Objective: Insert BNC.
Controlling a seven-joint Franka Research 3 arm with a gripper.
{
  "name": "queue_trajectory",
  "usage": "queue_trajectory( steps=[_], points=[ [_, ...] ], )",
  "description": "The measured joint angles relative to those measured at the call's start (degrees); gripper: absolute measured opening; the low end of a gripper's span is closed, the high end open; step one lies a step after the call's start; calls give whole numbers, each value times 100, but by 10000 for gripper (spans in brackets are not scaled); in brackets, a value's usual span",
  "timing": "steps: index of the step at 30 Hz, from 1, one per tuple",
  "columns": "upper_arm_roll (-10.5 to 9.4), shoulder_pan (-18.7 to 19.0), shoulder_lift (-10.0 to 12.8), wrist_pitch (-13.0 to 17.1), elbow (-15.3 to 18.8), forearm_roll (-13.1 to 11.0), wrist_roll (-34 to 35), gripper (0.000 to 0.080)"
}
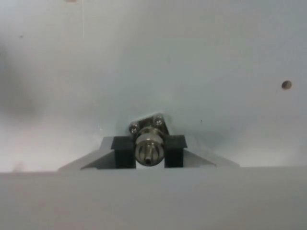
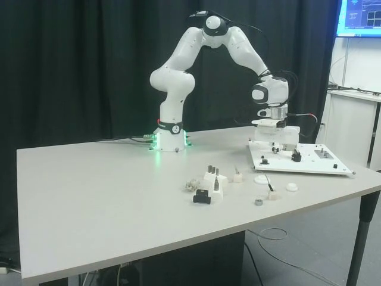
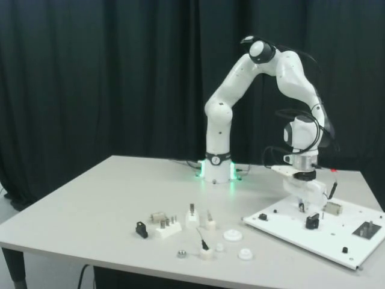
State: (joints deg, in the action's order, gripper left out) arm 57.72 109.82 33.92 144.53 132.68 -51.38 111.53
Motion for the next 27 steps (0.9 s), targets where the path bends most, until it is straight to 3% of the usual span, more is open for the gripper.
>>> queue_trajectory(
  steps=[17, 18, 23, 24, 27],
  points=[
    [36, 77, 63, -35, 16, -28, 97, 125],
    [40, 84, 67, -36, 16, -28, 97, 599],
    [95, 132, 75, -38, 15, -28, 97, 599],
    [117, 148, 75, -40, 15, -28, 97, 765],
    [205, 210, 75, -59, 13, -28, 96, 765]
  ],
)
